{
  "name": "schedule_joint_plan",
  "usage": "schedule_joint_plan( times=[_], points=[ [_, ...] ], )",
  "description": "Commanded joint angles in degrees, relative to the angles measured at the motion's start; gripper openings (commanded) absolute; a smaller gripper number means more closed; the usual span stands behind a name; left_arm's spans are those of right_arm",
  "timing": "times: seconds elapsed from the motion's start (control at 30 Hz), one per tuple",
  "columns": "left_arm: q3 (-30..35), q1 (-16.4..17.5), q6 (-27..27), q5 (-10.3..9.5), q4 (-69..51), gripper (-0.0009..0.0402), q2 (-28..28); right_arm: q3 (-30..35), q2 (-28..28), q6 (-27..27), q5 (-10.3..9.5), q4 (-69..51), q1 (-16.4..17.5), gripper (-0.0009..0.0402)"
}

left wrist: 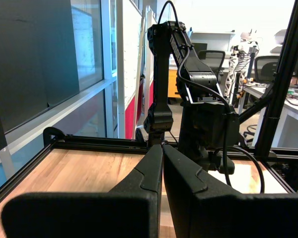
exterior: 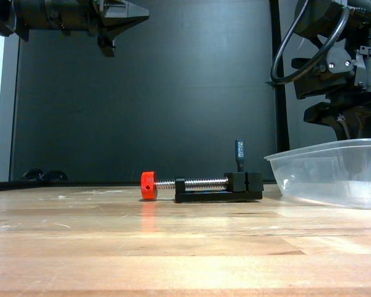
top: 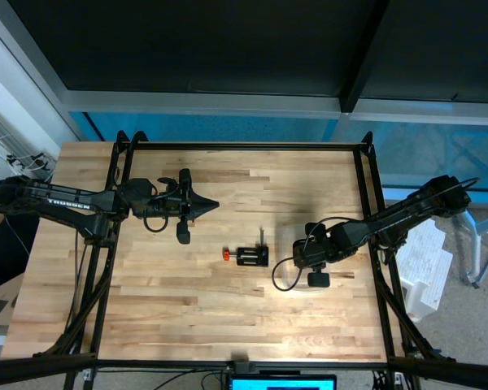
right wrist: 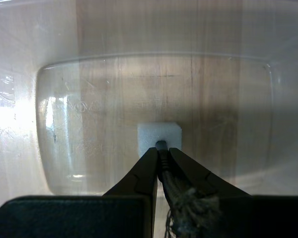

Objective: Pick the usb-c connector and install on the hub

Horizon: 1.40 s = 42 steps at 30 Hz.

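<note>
Right fingers: the right gripper (right wrist: 161, 150) is closed down to a narrow slit, pinching the usb-c connector (right wrist: 163, 157). The dark plug sits between the two tips with just its nose poking out past them.

Just past the tips: a small white-grey square piece (right wrist: 159, 131) lies right off the plug's nose. We can't tell if the two touch.

Around the fingers: the clear tray (right wrist: 44, 99) walls them in on all sides, so we'd go straight up first and clear the rim before any sideways move.

Further out: the hub (top: 252, 257) lies on the tabletop (top: 187, 325) outside the tray, off to the fingers' left-arm side. Its orange-red knob (exterior: 148, 185) is at the far end from them, and the thin pin (exterior: 239, 151) stands up at the near end.

Doing it well: we reckon keep the squeeze firm, since the plug is tiny and could twist. Come in slow over the near end and line up before pushing down.

Left fingers: the left gripper (left wrist: 162, 148) is pressed together on nothing, parked high and well apart from everything.
</note>
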Motion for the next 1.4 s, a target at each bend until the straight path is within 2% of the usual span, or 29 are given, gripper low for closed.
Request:
schedule_joint_plan(
  times=[0.03, 0.27, 0.8, 1.07, 1.4],
  points=[
    [0.0, 0.02, 0.0, 0.0, 0.02, 0.0, 0.0, 0.02, -0.02, -0.2, -0.07, 0.04, 0.0, 0.0011],
    [0.0, 0.02, 0.0, 0.0, 0.02, 0.0, 0.0, 0.02, -0.04, -0.31, -0.09, 0.22, 0.0, -0.0001],
    [0.0, 0.02, 0.0, 0.0, 0.02, 0.0, 0.0, 1.36, -2.03, -0.31, -0.02, -2.45, -0.02, 0.0],
    [0.0, 0.02, 0.0, 0.0, 0.02, 0.0, 0.0, 5.31, -4.02, -0.55, 0.04, -9.01, -0.04, 0.0],
    [0.0, 0.0, 0.0, 0.0, 0.02, 0.0, 0.0, 14.27, -5.09, -0.76, 0.11, -20.2, -0.15, 0.0]
  ],
)
